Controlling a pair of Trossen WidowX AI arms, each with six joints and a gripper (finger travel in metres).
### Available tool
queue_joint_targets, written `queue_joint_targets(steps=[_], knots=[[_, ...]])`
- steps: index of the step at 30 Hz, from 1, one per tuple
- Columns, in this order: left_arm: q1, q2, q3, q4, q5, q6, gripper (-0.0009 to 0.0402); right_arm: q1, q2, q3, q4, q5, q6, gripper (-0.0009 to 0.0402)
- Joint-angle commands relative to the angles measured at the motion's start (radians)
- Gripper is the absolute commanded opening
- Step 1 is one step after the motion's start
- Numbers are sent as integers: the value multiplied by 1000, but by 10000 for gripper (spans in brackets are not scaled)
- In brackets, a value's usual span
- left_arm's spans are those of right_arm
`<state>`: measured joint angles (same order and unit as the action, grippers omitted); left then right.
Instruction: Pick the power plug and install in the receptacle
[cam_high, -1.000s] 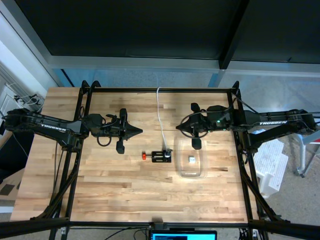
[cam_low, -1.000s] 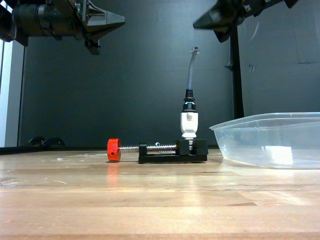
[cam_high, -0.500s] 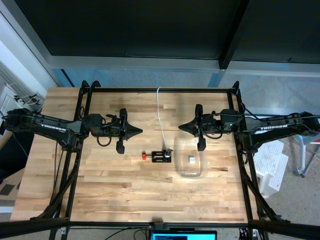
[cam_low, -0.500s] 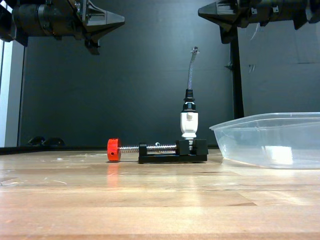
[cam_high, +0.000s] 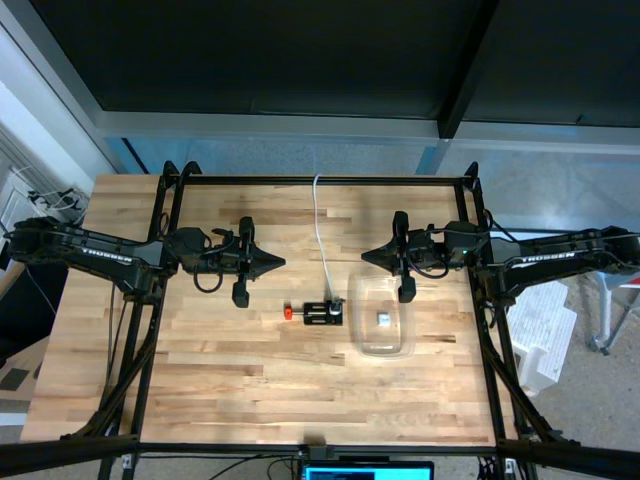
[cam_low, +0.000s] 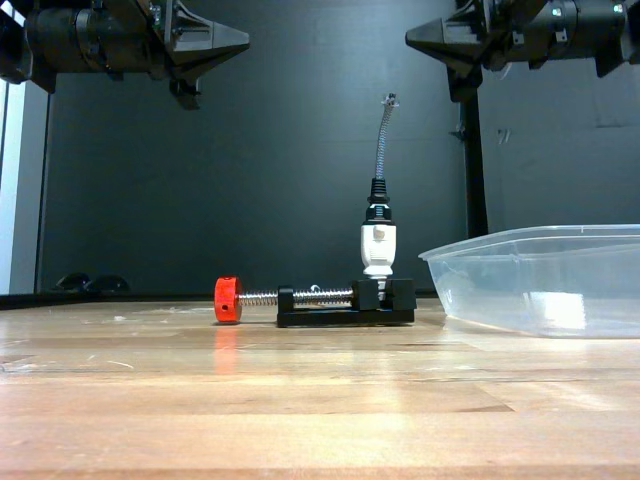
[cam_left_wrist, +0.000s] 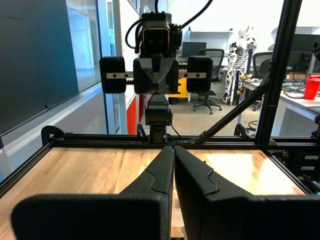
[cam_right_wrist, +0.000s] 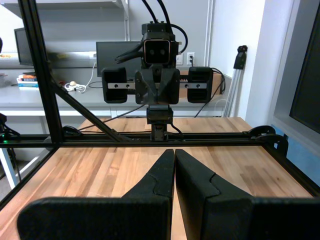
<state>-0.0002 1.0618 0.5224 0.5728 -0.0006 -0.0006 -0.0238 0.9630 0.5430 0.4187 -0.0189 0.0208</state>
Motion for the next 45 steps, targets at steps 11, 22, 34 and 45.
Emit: queue_joint_targets(steps=[11, 22, 34, 45], knots=[[0, 0, 0, 0, 0, 0, 0, 1, 2, -29, 44, 4, 24, 0], [0, 0, 0, 0, 0, 0, 0, 1, 2, -29, 45, 30, 12, 0], [0, 0, 0, 0, 0, 0, 0, 1, 2, -29, 44, 26, 16, 0], [0, 0, 0, 0, 0, 0, 0, 2, 2, -29, 44, 26, 16, 0]])
